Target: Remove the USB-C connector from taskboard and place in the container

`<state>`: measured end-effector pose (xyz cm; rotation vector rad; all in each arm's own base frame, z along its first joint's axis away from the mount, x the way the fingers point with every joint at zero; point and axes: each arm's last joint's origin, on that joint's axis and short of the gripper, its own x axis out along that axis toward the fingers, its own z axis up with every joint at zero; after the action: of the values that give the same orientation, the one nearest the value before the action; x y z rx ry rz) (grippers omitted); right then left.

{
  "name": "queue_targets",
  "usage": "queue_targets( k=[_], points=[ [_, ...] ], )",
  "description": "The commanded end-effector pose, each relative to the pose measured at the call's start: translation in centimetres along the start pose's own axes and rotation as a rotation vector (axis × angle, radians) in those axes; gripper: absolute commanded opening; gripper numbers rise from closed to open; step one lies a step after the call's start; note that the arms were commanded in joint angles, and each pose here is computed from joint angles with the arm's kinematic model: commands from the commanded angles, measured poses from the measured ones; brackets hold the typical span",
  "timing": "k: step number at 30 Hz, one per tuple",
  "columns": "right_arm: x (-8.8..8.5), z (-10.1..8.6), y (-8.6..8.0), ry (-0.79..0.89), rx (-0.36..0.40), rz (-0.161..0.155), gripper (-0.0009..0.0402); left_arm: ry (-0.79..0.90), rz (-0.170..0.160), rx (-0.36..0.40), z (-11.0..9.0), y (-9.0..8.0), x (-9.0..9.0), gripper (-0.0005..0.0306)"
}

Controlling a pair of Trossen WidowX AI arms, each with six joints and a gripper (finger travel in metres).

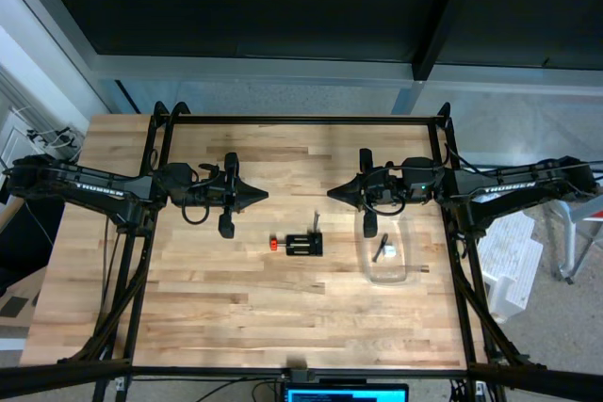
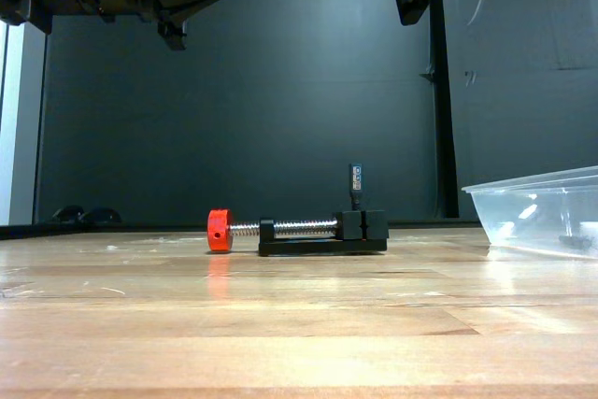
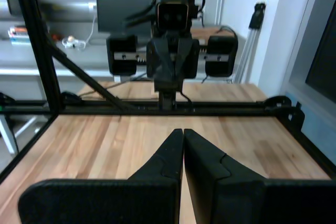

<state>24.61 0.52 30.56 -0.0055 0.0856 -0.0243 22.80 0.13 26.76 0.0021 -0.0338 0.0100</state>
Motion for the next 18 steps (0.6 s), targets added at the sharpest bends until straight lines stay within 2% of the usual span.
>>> queue_targets(
  k=[1,7,9,14,18],
  points=[
    [0.0,-0.4,-0.4,-0.012,0.004,-0.016,0.0000,0.000,0.000,0.000,0.0,0.0,0.0,0.0000],
    [-0.2,-1.0,-0.6,-0.066,0.025,-0.019,0.0000,0.000,0.000,0.000,0.0,0.0,0.0,0.0000],
    [-0.2,-1.2,-0.7,-0.070,0.028,-0.008,0.0000,-0.001,0.000,0.000,0.0,0.0,0.0,0.0000],
    [-0.2,-1.5,-1.0,-0.083,0.037,-0.025,0.0000,0.000,0.000,0.000,0.0,0.0,0.0,0.0000],
    [-0.3,-1.6,-1.0,-0.084,0.036,-0.024,0.0000,0.000,0.000,0.000,0.0,0.0,0.0,0.0000]
  ],
)
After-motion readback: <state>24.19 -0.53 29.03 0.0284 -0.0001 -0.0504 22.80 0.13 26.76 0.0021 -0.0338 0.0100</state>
